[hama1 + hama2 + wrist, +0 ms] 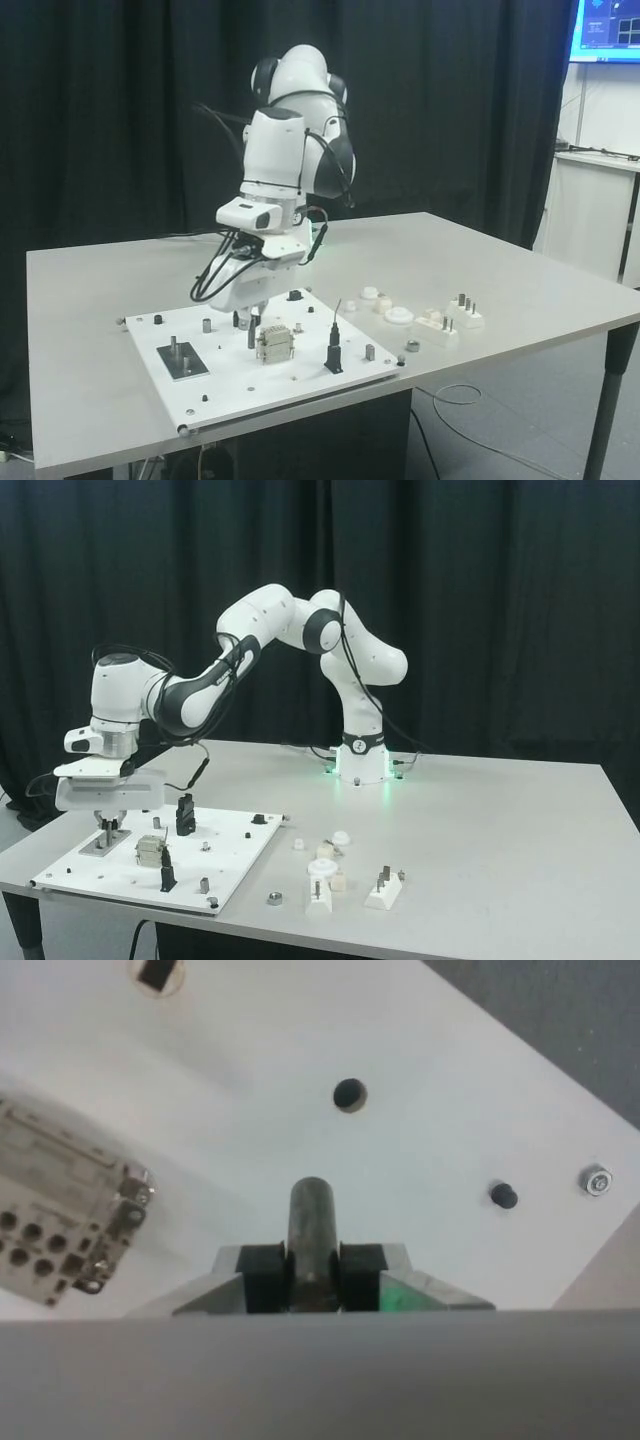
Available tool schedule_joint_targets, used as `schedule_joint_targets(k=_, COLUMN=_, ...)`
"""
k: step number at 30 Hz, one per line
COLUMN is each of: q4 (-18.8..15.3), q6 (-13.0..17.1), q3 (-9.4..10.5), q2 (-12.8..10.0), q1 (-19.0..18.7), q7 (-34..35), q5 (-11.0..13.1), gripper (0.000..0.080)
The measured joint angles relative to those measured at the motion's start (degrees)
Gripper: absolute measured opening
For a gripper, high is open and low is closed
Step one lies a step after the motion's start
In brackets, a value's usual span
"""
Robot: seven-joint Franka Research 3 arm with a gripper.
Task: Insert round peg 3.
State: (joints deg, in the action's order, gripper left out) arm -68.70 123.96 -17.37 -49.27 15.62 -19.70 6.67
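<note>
jaws pinch the round peg (310,1225) upright above the white board (240,1070), near its round hole (349,1094).

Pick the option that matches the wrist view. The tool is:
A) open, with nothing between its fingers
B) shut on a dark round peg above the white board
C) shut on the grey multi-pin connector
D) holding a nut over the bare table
B: in the wrist view the tool grips the dark round peg between its black pads, over the white board, with the connector off to one side.
</note>
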Motion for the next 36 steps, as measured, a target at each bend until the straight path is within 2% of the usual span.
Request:
schedule_joint_targets(k=11, q4=4.4, q6=-2.0, q3=-0.05, q2=-3.2, q1=1.2, q7=-0.7, q5=2.1, gripper=0.011)
schedule_joint_targets(k=22, q4=7.8, q6=-2.8, q3=-0.24, q2=-5.9, q1=1.9, q7=-0.8, q5=3.2, gripper=0.011)
schedule_joint_targets(k=36, q4=11.4, q6=-4.2, q3=-0.4, q2=-8.2, q1=2.3, q7=-0.9, q5=4.3, gripper=0.011)
